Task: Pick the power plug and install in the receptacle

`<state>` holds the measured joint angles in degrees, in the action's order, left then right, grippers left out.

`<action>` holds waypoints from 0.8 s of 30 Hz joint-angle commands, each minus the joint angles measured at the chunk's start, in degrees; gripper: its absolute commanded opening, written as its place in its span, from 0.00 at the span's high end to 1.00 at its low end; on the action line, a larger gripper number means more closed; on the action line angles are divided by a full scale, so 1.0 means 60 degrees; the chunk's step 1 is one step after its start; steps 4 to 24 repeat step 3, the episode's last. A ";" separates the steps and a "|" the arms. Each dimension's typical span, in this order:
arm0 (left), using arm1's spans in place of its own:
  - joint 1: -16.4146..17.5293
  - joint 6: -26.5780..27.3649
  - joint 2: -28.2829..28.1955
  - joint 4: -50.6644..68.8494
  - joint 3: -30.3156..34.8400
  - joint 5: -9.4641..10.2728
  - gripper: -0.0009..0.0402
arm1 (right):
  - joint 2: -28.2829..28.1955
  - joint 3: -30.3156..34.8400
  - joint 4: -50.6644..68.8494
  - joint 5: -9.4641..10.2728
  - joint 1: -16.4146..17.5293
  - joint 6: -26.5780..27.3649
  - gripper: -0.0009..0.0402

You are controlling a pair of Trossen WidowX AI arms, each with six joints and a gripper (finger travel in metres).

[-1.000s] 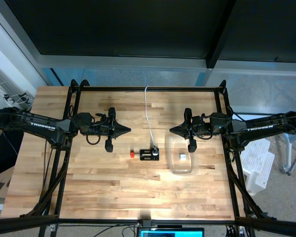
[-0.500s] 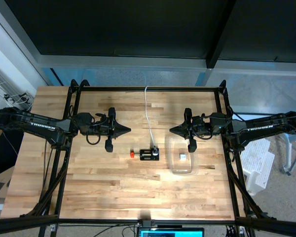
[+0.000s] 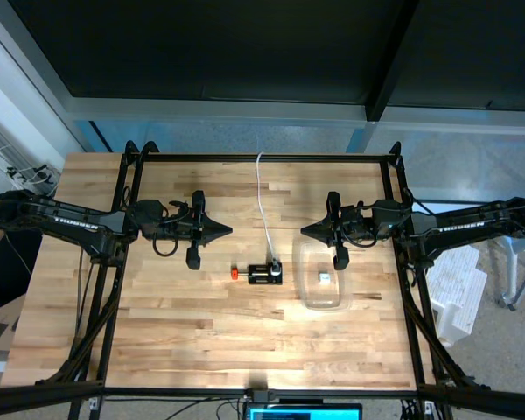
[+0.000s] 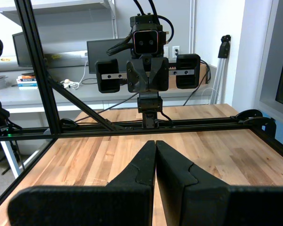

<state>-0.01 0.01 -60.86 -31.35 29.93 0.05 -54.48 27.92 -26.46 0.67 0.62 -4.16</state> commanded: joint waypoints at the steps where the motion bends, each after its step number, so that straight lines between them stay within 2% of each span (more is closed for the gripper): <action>1: 0.0004 -0.0004 0.0000 -0.0004 0.0004 -0.0004 0.98 | 0.0000 0.0004 0.0000 0.0000 0.0004 -0.0004 0.98; 24: 0.0000 -0.0004 0.0000 -0.0004 0.0004 -0.0004 0.98 | 0.0000 0.0004 0.0000 -0.0004 0.0004 -0.0004 0.98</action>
